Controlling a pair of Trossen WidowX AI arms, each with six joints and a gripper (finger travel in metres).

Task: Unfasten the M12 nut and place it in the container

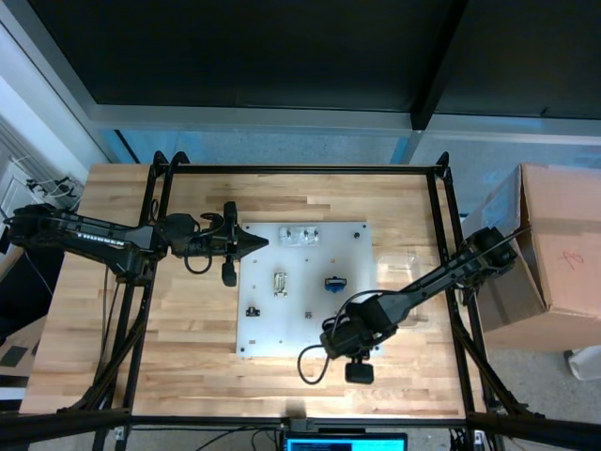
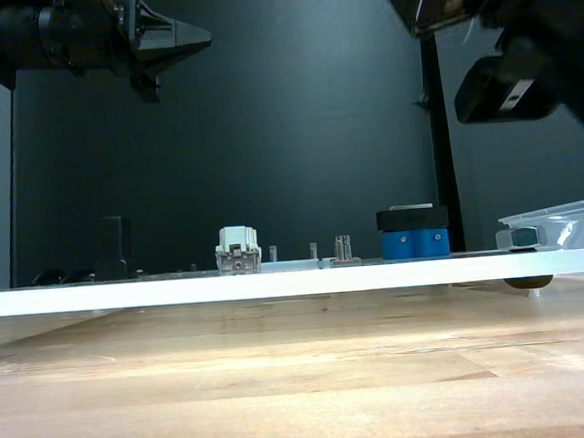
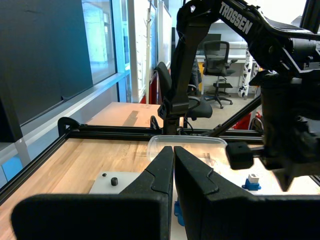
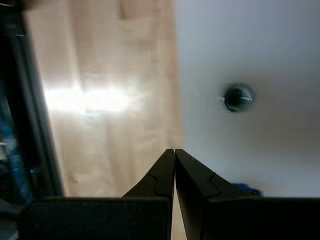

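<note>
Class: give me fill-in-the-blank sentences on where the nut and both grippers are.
The right gripper, above the board's near right part, is ____ on nothing.
The left gripper hangs shut above the board's ____ edge.
____ gripper holds the silver nut, seen at board level before the clear tray in the low view.
Missing: shut; left; Neither.

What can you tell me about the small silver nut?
The small silver six-sided metal nut sits at the white board's near right edge, apparently run down on its stud, no ribs showing, in front of the clear plastic tray. The right arm hides it from the high view. Nothing touches it: the right end effector hovers above the board nearby, shut and empty; the left end effector hangs shut, high over the board's far left corner.
</note>
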